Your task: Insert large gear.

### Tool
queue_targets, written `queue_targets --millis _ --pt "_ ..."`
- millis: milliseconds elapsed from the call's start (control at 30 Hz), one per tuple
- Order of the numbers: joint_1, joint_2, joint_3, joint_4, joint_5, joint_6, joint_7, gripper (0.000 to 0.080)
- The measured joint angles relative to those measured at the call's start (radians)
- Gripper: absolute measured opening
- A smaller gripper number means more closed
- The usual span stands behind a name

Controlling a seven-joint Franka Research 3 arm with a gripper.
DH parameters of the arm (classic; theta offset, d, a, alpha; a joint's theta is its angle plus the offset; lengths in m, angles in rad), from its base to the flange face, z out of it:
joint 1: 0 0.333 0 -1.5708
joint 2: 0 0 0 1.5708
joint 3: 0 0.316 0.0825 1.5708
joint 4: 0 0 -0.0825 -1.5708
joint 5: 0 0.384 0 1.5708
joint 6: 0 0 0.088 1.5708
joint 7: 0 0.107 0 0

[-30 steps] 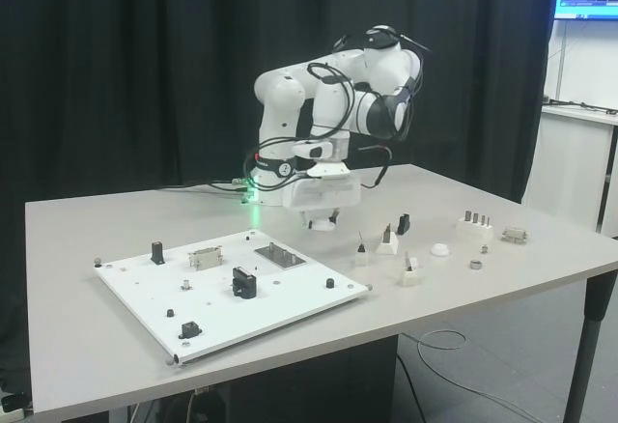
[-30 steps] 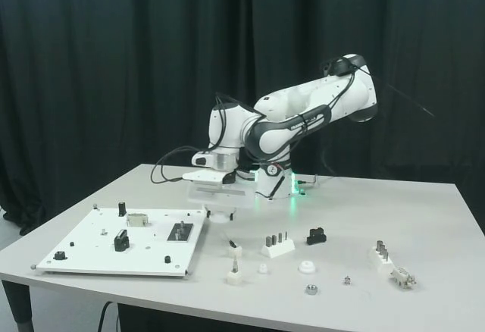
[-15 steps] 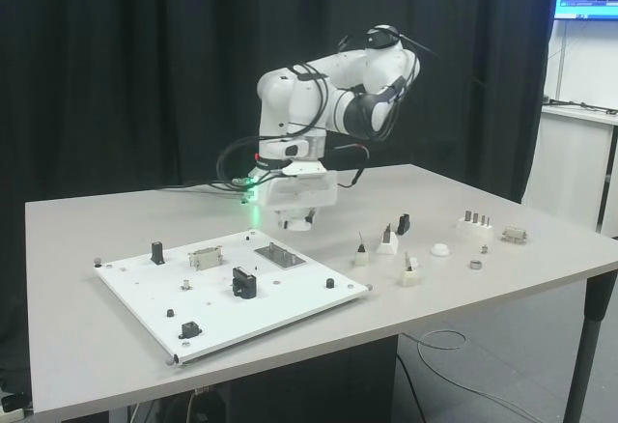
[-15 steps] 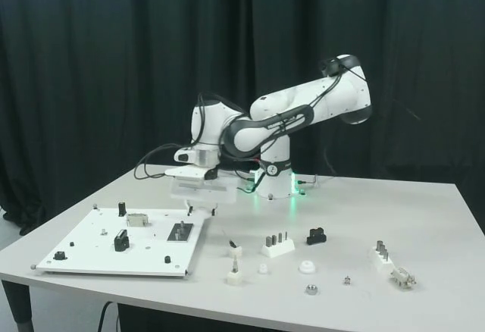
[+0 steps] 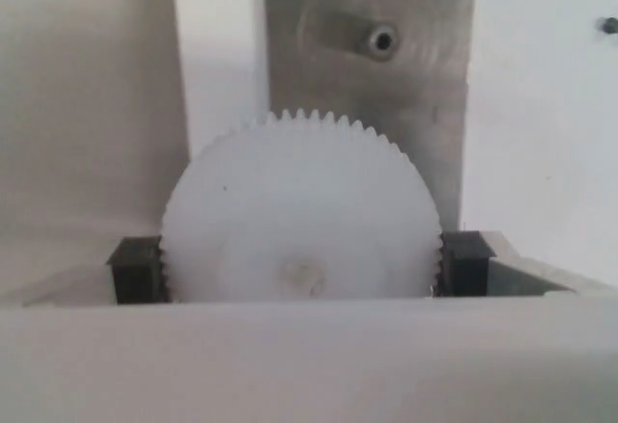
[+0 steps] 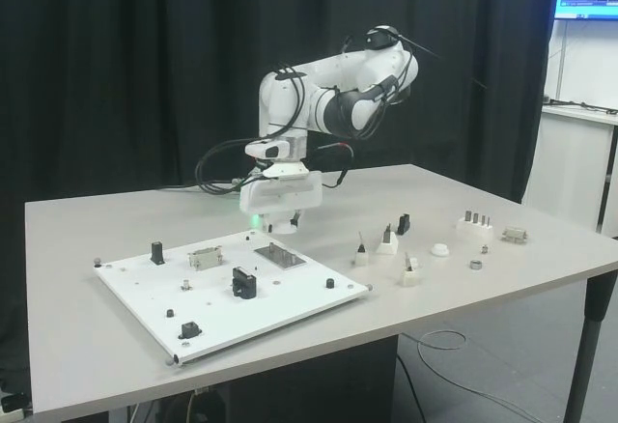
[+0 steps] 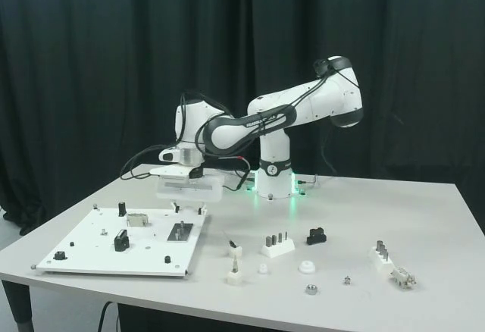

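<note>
In the wrist view the large white gear [image 5: 299, 215] fills the middle, its toothed rim showing. My gripper [image 5: 300, 265] is shut on it, one black fingertip [image 5: 135, 268] on each side of the rim. Below the gear lies the grey metal plate [image 5: 367, 85] with a small peg [image 5: 382, 42], set in the white board [image 5: 541, 104]. From the room, my gripper [image 6: 279, 221] hangs over the back part of the white board [image 6: 145, 297], just above the grey plate [image 6: 280, 255]. The second room view shows the gripper [image 7: 188, 199] above the grey plate [image 7: 179, 231].
Black blocks [image 6: 242, 283] and small pegs stand on the board. To the right of the board, the table holds small white stands [image 6: 387, 244], a black part [image 7: 317, 235], a white cap [image 7: 307, 266] and a stand with metal pins [image 6: 474, 224].
The arm has swung from beside the board's right edge to over the board's back part, carrying the gear, and now hangs above the grey plate.
</note>
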Motion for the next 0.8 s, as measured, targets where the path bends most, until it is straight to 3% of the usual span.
queue_targets --millis 433,800 --pt "-0.088 0.018 0.029 0.056 0.004 -0.038 -0.031 0.0597" --pt "-0.119 0.029 0.045 0.073 0.004 -0.055 -0.036 0.0597"
